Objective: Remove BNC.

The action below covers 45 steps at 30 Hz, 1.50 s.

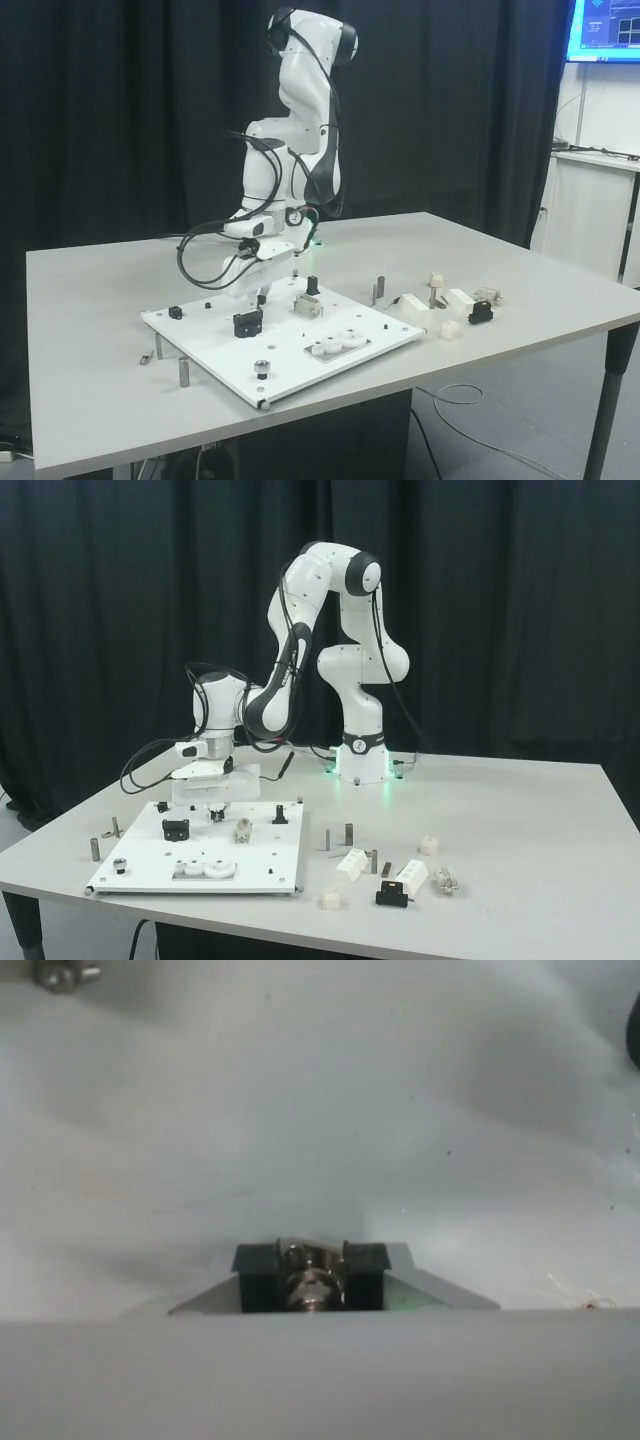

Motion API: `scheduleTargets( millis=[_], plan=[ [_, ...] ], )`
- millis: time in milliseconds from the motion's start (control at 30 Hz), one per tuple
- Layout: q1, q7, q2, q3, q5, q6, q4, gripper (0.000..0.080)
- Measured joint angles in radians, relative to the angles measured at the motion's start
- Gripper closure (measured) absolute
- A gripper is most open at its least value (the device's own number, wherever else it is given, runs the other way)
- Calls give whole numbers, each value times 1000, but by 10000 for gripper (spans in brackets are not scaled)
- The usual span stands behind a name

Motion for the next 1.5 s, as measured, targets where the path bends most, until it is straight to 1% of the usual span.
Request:
scheduleTargets(
  millis=[300, 700, 1067, 1500],
  plan=[
    [1, -48, -4, -1, -7, -7, 0, 676],
    [3, -125, 0, 0, -10, -3, 2, 676],
    [3, -131, -6, -3, -39, -16, 4, 676],
    [4, -133, -3, -4, -44, -18, 6, 676]
  ],
)
